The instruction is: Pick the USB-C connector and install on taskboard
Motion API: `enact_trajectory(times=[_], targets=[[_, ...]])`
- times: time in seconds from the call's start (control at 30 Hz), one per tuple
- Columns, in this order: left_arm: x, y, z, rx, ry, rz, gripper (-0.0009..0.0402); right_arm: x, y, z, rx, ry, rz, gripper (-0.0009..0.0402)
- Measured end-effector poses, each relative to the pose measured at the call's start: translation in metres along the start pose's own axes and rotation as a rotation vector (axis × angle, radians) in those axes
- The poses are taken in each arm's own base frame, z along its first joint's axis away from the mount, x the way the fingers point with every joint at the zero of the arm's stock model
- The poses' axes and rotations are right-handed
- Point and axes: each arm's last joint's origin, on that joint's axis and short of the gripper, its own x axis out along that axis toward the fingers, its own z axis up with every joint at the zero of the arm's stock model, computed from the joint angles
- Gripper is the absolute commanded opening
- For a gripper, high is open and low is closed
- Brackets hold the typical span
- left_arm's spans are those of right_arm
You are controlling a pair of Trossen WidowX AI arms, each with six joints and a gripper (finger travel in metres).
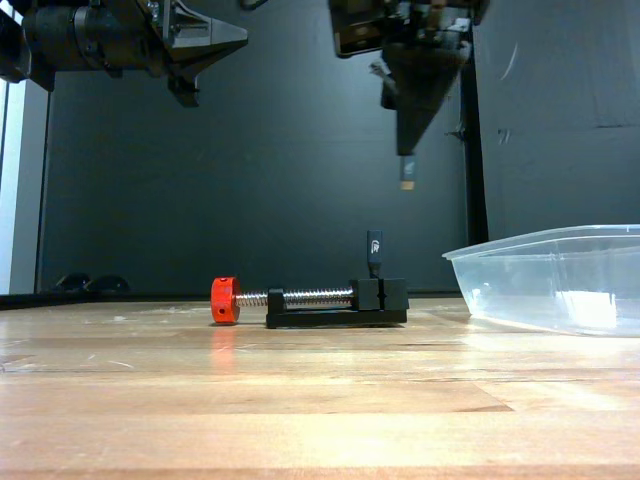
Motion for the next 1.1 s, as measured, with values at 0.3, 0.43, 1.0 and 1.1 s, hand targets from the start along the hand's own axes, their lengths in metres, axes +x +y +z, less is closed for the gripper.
enact_trajectory(times=[0.3,0.43,1.0,1.1], targets=[[0.000,0.000,0.000,0.000,0.000,0.000,0.0000,0.013,0.002,0.017,0.019,0.008,-0.001,0.0000],[0.000,0.000,0.000,0.000,0.000,0.000,0.0000,0.016,0.003,0.022,0.019,0.009,0.002,0.0000],[0.000,0.000,0.000,0.000,0.000,0.000,0.0000,0.032,0.006,0.027,0.010,0.032,-0.006,0.0000],[0.000,0.000,0.000,0.000,0.000,0.000,0.0000,0.032,0.007,0.026,0.009,0.035,-0.006,0.0000]])
